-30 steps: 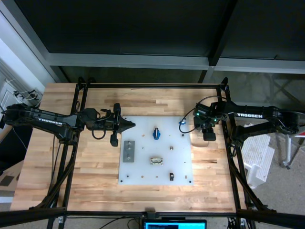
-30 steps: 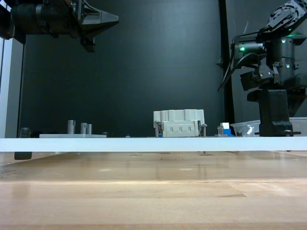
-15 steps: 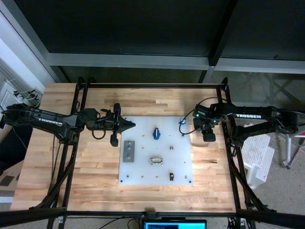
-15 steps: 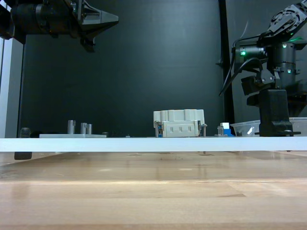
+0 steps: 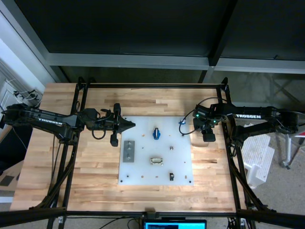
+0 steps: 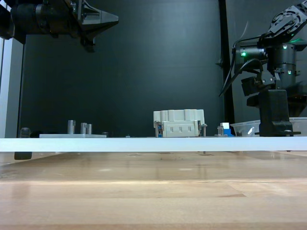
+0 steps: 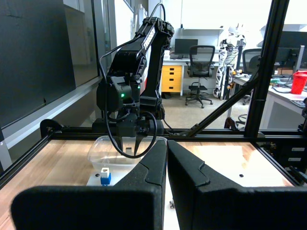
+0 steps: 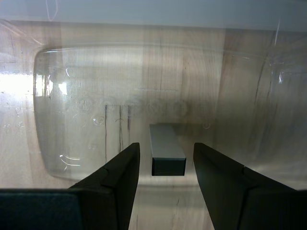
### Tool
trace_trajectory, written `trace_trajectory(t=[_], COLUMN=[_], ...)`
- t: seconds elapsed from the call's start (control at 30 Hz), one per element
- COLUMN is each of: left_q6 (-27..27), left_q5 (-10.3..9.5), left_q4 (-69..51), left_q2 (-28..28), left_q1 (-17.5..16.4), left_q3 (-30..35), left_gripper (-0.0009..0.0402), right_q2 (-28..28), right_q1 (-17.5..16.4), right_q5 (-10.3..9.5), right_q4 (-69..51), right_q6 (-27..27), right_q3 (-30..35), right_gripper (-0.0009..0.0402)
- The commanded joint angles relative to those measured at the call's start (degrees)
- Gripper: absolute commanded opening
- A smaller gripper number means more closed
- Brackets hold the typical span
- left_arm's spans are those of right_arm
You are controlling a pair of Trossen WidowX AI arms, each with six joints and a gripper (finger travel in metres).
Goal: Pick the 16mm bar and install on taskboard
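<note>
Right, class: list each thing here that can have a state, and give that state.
left gripper: shut, empty, high above the taskboard's left edge.
right gripper: open, down in the clear tray, fingers either side of the 16mm bar.
16mm bar: lying flat in the tray, not gripped.
clear tray: holds the bar.
taskboard: bar not yet installed.

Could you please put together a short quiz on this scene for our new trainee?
1. The right gripper hangs over the clear tray holding the bar. Its jaws are: A shut on the bar; B open astride it; C shut, empty.
2. True or false: the left gripper, raised over the white board, holds a bar.
3. Fill in: the small knob on the board is ___.
Key: 1 B; 2 false; 3 blue.
</note>
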State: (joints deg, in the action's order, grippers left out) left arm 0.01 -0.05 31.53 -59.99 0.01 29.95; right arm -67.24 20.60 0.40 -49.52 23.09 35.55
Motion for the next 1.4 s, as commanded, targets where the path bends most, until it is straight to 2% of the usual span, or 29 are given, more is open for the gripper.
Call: trace_trajectory(t=[0.03, 0.57, 0.77, 0.93, 1.17, 1.27, 1.4], left_q6=[0.0, 0.0, 0.0, 0.0, 0.0, 0.0, 0.0], left_q5=[0.02, 0.02, 0.02, 0.02, 0.02, 0.02, 0.02], left_q4=[0.0, 0.0, 0.0, 0.0, 0.0, 0.0, 0.0], left_q2=[0.0, 0.0, 0.0, 0.0, 0.0, 0.0, 0.0], left_q1=[0.0, 0.0, 0.0, 0.0, 0.0, 0.0, 0.0], left_q3=[0.0, 0.0, 0.0, 0.0, 0.0, 0.0, 0.0], left_gripper=[0.0, 0.0, 0.0, 0.0, 0.0, 0.0, 0.0], right_q2=[0.0, 0.0, 1.0, 1.8, 2.1, 2.1, 2.1], right_q1=[0.0, 0.0, 0.0, -0.1, -1.2, -2.8, -6.4], right_q5=[0.02, 0.02, 0.0, -0.11, -0.61, -0.5, -0.46], right_q4=[0.0, -0.1, -0.7, -6.1, -15.1, -17.8, -19.2], right_q6=[0.0, 0.0, 0.1, -0.7, -5.4, -10.6, -17.6], right_q3=[0.0, 0.2, 0.7, 5.1, 13.0, 16.0, 18.8], right_gripper=[0.0126, 0.0009, 0.0004, 0.0004, 0.0004, 0.0004, 0.0004])
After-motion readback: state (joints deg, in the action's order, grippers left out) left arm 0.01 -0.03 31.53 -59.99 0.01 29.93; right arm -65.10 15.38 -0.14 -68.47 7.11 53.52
